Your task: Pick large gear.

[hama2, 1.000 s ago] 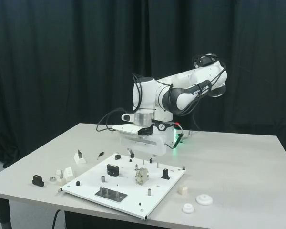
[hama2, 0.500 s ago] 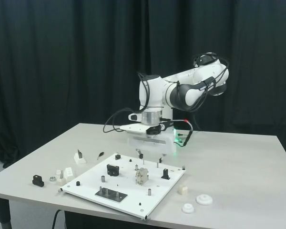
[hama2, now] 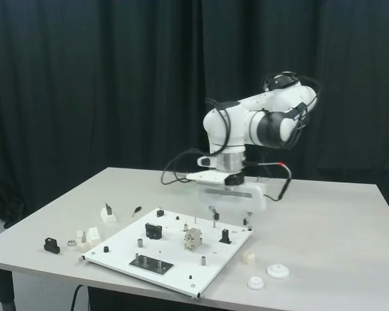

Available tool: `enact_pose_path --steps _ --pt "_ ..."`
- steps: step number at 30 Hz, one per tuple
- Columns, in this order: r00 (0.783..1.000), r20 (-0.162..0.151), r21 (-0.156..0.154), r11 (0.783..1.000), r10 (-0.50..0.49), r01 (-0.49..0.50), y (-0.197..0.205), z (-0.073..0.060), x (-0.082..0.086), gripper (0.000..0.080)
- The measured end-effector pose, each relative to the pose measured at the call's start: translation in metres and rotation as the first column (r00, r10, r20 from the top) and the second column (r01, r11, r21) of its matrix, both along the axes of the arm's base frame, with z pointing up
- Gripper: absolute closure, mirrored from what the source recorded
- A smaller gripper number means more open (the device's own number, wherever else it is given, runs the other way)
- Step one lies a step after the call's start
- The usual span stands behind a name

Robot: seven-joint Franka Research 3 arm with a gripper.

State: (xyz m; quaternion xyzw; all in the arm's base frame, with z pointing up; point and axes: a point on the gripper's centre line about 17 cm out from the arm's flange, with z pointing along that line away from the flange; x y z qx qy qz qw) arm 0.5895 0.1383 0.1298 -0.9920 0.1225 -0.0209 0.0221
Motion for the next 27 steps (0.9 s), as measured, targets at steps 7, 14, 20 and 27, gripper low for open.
enact_pose_path --steps 7,14,20,27 --pt "1.000 -0.007 0.017 1.000 0.002 -0.002 0.047 -0.007 0.007 0.0003" --pt "1.000 -0.024 0.023 1.000 0.007 -0.007 0.090 -0.021 0.009 0.0003" --pt "1.000 -0.026 0.015 1.000 0.016 -0.015 0.114 -0.035 0.010 0.0003" --pt "0.999 -0.028 -0.014 1.000 0.025 -0.026 0.126 -0.055 0.009 0.0003"
